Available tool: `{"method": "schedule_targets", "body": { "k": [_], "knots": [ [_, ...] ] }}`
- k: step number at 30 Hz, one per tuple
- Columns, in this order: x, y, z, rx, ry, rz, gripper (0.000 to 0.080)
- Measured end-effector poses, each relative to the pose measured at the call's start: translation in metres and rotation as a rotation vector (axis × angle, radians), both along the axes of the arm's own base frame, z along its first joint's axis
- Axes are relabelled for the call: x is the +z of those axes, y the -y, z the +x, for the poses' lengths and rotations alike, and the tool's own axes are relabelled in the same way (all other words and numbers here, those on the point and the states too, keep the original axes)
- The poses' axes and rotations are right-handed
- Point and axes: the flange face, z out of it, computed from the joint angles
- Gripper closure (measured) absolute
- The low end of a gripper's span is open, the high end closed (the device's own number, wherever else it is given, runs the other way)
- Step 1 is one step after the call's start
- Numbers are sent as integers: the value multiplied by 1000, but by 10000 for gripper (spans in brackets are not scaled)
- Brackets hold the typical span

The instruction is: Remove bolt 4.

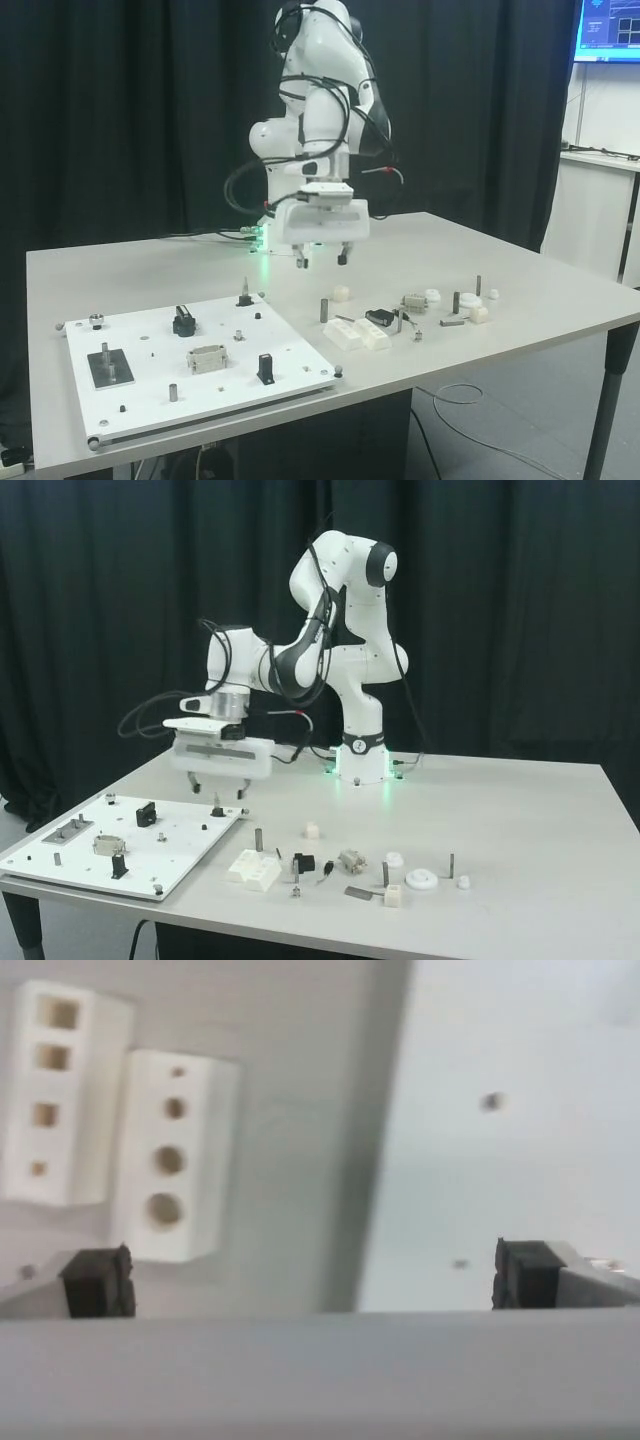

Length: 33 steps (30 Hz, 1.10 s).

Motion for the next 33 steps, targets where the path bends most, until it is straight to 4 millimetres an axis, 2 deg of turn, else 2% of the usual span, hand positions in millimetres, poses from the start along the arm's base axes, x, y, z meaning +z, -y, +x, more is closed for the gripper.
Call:
{"method": "schedule_targets", "body": {
  "k": [8,17,25,33],
  "knots": [
    [21,38,3,-44,31,-51,3],
    [37,95,-5,-127,33,-77,3],
    [45,152,-22,-164,4,-98,3],
    [44,202,-45,-186,-31,-110,3]
  ]
}}
